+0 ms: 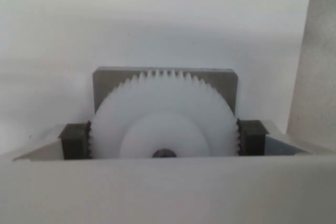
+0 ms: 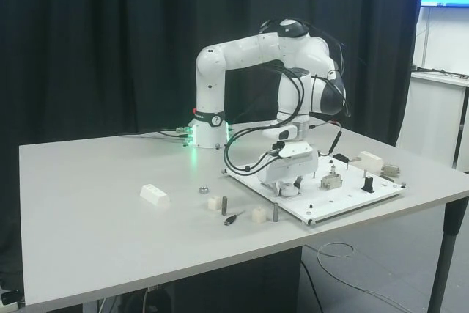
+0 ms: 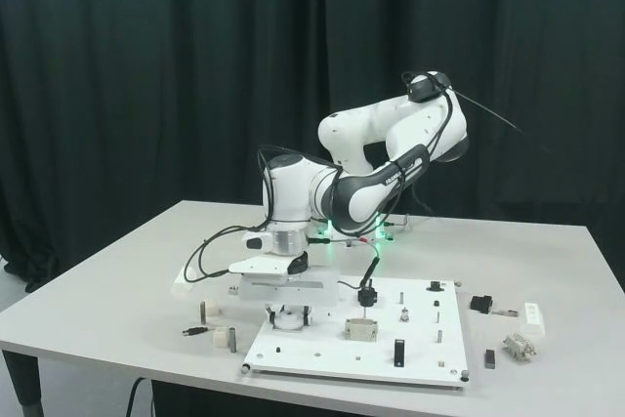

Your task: Remove large gear.

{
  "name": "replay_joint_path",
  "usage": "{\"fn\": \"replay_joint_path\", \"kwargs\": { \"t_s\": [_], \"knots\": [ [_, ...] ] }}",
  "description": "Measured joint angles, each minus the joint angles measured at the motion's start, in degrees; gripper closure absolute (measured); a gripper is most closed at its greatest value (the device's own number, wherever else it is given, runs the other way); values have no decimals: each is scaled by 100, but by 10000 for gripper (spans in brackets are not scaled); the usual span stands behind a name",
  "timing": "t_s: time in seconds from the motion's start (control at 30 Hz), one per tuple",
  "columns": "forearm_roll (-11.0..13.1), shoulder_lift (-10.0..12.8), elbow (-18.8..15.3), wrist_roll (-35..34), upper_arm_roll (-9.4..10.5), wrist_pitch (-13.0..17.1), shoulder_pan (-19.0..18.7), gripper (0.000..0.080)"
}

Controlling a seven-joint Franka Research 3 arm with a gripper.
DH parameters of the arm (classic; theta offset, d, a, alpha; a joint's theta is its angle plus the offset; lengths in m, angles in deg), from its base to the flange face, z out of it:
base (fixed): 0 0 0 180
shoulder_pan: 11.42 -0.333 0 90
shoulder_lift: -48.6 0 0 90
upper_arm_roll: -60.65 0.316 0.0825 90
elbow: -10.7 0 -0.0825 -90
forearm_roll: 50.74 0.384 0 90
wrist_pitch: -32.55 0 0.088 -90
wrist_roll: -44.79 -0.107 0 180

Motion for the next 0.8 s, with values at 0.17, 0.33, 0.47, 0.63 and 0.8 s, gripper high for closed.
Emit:
{"fn": "replay_joint_path", "kwargs": {
  "t_s": [0.17, 0.33, 0.47, 0.63, 0.8],
  "knots": [
    [-25, 0, -2, 0, -47, -42, -18, 209],
    [-45, -1, -2, 0, -112, -112, -33, 209],
    [-70, -3, -4, 0, -174, -171, -53, 209],
    [-92, -5, -7, 0, -274, -252, -87, 209],
    [-101, -12, -7, 0, -363, -324, -126, 209]
  ]
}}
